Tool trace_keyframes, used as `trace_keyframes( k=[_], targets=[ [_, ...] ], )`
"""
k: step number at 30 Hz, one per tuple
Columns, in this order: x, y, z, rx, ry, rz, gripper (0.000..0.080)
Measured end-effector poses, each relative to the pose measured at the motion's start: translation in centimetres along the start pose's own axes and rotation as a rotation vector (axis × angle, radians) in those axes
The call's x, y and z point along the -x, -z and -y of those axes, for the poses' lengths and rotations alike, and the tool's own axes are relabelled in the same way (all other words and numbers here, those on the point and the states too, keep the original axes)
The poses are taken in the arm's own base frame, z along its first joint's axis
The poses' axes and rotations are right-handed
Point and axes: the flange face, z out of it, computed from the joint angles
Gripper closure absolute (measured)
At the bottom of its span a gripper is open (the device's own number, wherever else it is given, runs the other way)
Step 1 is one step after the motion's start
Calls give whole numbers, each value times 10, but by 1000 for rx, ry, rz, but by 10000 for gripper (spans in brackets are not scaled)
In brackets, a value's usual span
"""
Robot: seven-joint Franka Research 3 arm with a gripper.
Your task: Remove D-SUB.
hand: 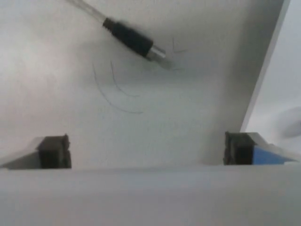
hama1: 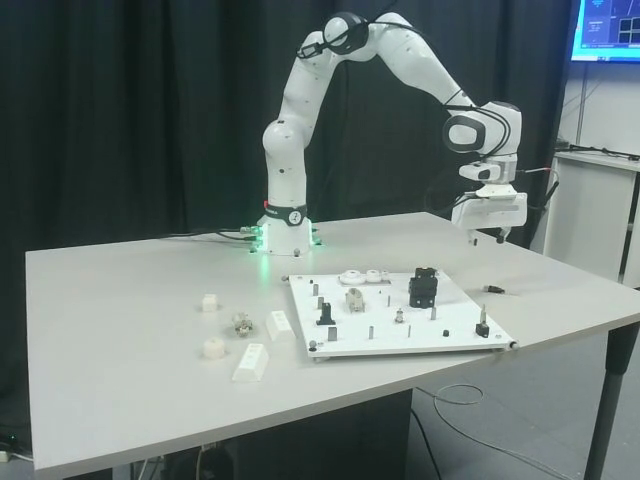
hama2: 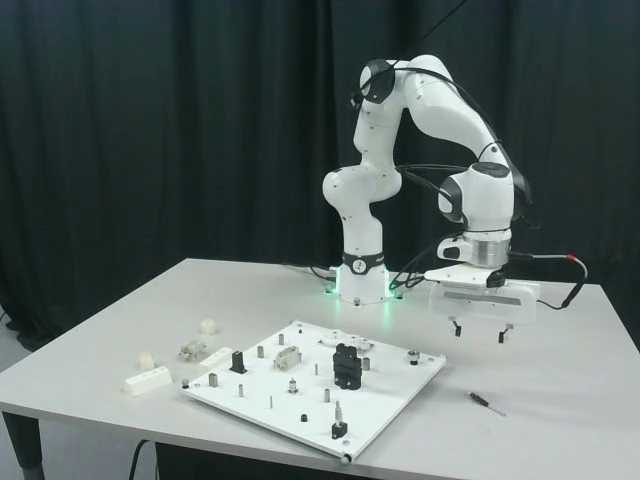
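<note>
Fingers [hand: 54, 151] of the gripper [hama2: 479, 335] are held wide apart, with nothing between them, as is shown in the wrist view, where only bare grey table [hama1: 120, 300] is seen in the gap. The gripper is hung low over the table, pointing straight down, at about 2 o'clock from the white board [hama1: 395, 338] in the first room view and clear of its edge. A small black plug [hand: 134, 41] with a metal tip and a short lead lies on the table just beyond the fingertips, untouched. The open, downward pose would suit either a release or a fresh approach; which of these it is cannot be told.

The D-SUB is judged to be the pale connector [hama1: 353, 298] seated on the board, near its far side, at about 10 o'clock from the black block [hama1: 423, 288]; this is a judgement only, since the part is too small for its shape to be confirmed. It is well apart from the gripper.

If that reading is right, the removal has not been started: the arm would have to be carried back over the board, toward 8 o'clock in the first room view, and the connector gripped across its narrow sides and pulled straight up so that it is not jammed by tilting. Neighbouring pegs stand close and could be knocked.
</note>
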Motion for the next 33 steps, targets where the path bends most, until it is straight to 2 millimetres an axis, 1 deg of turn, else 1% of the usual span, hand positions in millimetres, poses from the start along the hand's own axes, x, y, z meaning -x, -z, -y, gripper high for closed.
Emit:
trace_keyframes(
  k=[7, 8, 33],
  targets=[
    [2, 0, 0, 0, -1, -1, 130],
    [2, 0, 0, 0, -1, -2, 10],
    [4, 0, 0, 3, 18, -17, 3]
  ],
)
